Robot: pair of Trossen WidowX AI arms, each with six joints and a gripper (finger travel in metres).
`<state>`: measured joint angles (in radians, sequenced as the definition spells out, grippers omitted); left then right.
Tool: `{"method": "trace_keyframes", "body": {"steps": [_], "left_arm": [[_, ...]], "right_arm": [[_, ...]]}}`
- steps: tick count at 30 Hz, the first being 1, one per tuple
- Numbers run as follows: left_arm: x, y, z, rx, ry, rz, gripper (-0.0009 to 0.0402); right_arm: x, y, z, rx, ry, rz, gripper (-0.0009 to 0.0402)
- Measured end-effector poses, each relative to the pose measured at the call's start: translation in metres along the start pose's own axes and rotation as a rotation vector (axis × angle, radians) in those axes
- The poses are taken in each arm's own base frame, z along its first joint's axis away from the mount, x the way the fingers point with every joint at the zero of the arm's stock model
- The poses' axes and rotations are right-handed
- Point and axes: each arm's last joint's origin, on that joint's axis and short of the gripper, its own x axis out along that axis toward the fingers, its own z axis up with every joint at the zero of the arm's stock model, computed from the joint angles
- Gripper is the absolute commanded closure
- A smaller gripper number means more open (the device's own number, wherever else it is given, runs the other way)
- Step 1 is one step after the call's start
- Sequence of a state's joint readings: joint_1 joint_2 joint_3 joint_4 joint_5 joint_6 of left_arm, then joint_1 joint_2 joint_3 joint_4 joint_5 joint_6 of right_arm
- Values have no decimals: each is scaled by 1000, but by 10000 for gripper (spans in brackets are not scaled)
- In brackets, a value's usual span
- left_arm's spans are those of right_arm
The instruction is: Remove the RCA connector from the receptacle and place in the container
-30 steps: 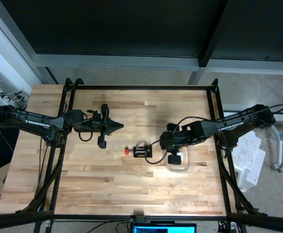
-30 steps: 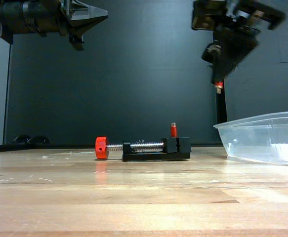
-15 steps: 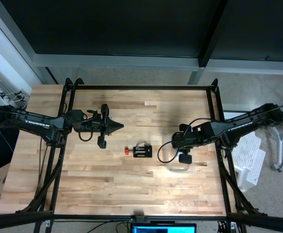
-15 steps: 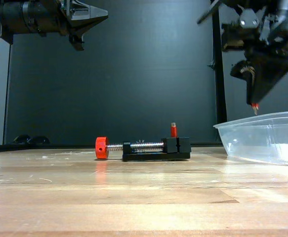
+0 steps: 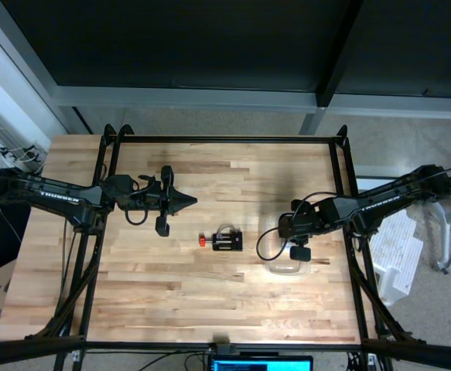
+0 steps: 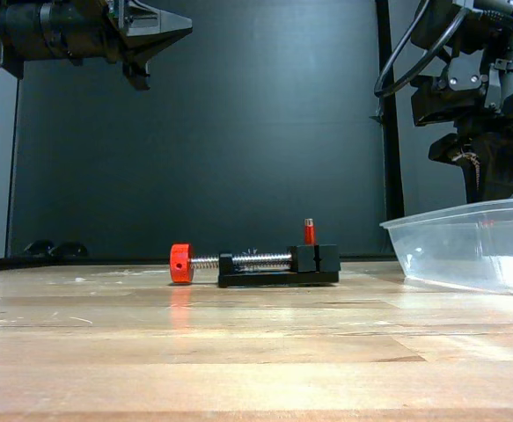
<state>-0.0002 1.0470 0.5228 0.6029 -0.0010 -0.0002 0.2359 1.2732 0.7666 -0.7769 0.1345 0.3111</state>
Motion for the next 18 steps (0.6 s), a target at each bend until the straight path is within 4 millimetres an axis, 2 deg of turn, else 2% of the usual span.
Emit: {"method": "trace_keyframes", "body": {"steps": [4, 9, 13, 18], "left_arm": [[0, 0, 0, 0, 0, 0, 393], [0, 0, 0, 0, 0, 0, 393], [0, 0, 0, 0, 1, 0, 393], [0, 0, 0, 0, 0, 0, 393]], "right_arm": [[-1, 0, 2, 2, -9, 4, 263], [-1, 0, 2, 0, -8, 7, 220], [-2, 0, 2, 0, -8, 7, 208], [-8, 1, 7, 0, -22, 11, 213]]}}
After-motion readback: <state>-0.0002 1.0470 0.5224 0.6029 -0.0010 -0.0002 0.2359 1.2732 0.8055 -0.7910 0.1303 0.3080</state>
